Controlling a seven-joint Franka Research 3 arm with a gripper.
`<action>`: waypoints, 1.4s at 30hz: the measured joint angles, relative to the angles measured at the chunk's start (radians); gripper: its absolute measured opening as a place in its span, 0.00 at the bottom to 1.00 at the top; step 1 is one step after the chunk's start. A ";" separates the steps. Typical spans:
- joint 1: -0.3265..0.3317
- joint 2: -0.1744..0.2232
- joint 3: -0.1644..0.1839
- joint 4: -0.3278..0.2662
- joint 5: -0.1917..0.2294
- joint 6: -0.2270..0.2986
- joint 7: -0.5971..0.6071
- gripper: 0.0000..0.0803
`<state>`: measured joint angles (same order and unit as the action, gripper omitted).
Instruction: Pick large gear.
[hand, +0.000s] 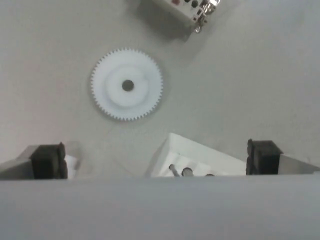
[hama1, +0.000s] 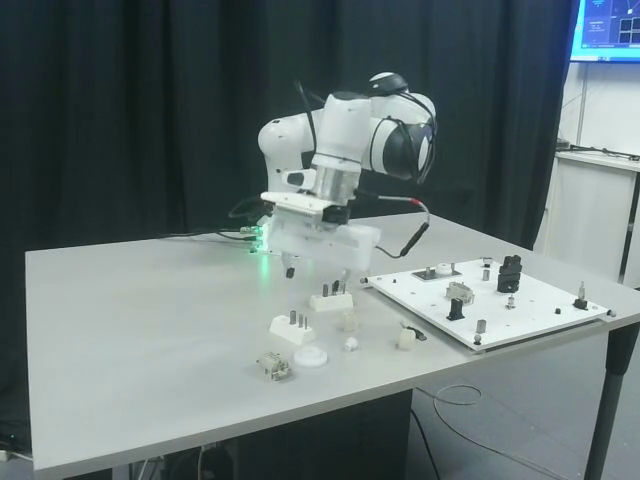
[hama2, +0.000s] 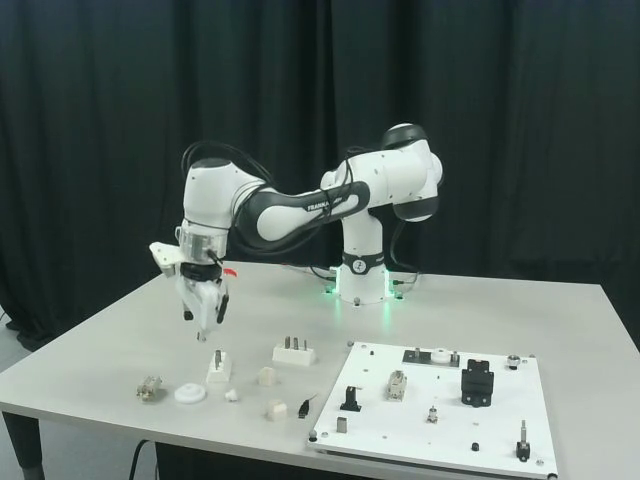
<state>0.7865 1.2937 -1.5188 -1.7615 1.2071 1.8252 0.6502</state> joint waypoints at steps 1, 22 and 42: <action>-0.003 0.000 0.006 0.000 0.001 0.000 -0.006 1.00; -0.089 0.012 0.132 0.031 0.104 0.086 -0.055 1.00; -0.199 0.020 0.236 0.136 0.118 0.131 -0.066 1.00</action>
<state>0.5878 1.3141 -1.2824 -1.6250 1.3256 1.9559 0.5847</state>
